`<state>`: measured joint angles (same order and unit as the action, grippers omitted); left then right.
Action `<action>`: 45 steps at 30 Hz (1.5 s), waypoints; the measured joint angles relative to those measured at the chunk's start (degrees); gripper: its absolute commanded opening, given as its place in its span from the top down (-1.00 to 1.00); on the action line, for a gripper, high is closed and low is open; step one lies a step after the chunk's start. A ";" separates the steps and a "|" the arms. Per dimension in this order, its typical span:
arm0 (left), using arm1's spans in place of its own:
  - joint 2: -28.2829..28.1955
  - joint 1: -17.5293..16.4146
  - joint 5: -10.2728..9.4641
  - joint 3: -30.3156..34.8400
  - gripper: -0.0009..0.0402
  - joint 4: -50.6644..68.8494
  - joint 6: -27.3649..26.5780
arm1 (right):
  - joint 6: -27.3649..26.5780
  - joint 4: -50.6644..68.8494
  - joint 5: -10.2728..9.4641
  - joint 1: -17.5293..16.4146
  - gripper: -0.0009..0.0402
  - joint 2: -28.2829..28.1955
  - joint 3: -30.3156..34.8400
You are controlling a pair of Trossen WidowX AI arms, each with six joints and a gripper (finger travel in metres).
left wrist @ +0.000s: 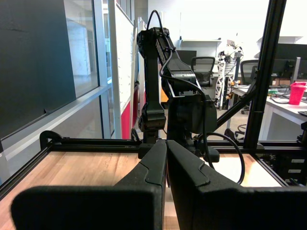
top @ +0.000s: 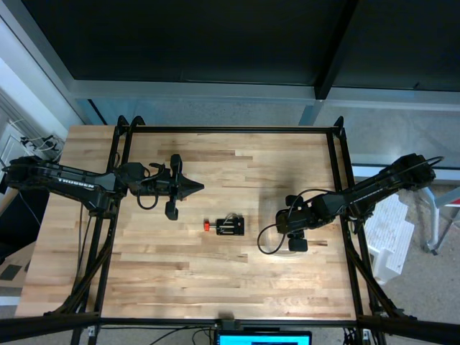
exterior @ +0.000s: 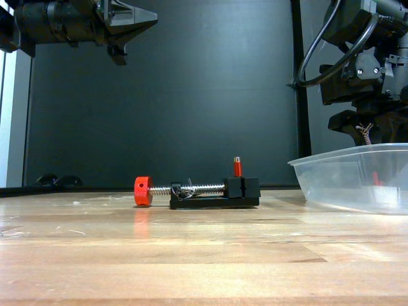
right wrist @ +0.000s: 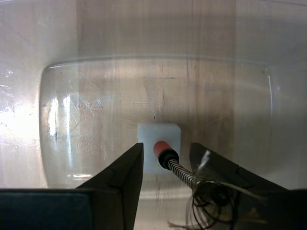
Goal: Pick the RCA connector and install on taskboard
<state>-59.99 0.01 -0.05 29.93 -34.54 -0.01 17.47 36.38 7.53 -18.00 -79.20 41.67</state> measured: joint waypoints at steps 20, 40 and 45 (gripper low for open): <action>0.00 0.00 0.00 0.00 0.96 0.00 0.00 | 0.02 0.00 -0.02 0.00 0.84 0.00 0.02; 0.00 0.00 0.00 0.00 0.96 0.00 0.00 | 0.02 6.99 -0.02 0.02 0.87 3.50 3.78; 0.00 0.00 0.02 0.00 0.96 0.00 0.00 | 0.02 11.58 -0.04 0.11 0.87 5.33 7.02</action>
